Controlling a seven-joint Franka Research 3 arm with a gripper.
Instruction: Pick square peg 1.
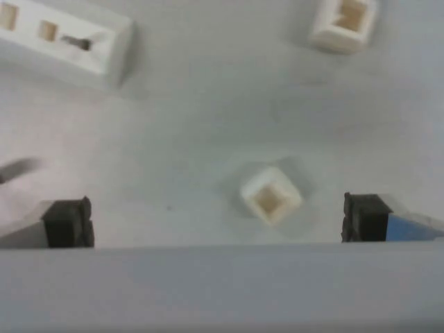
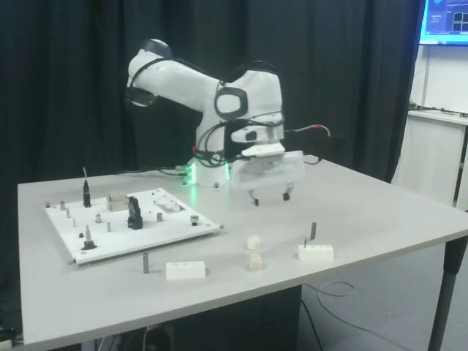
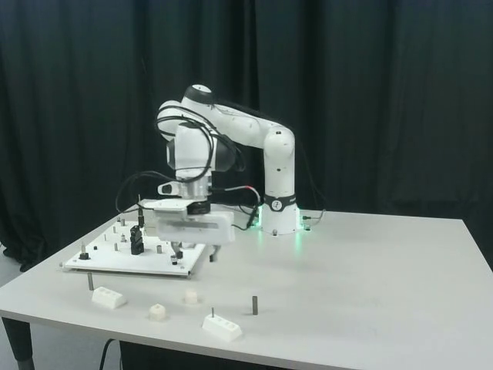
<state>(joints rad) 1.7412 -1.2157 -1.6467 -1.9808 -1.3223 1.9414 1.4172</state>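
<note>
Wrist view, tool (image 1: 218,220): wide open, holding nothing, up above the desk (image 1: 208,118).
Square peg (image 1: 271,195): white, on the desk between the fingers, nearer the 3 o'clock finger (image 1: 363,217), touching neither.

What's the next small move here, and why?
Probably straight down. In the wrist view the peg sits on the table between the open pincer fingers, nearer one than the other, and both room views show the pincer well above the table. A slight sideways shift to centre may help before closing.
</note>
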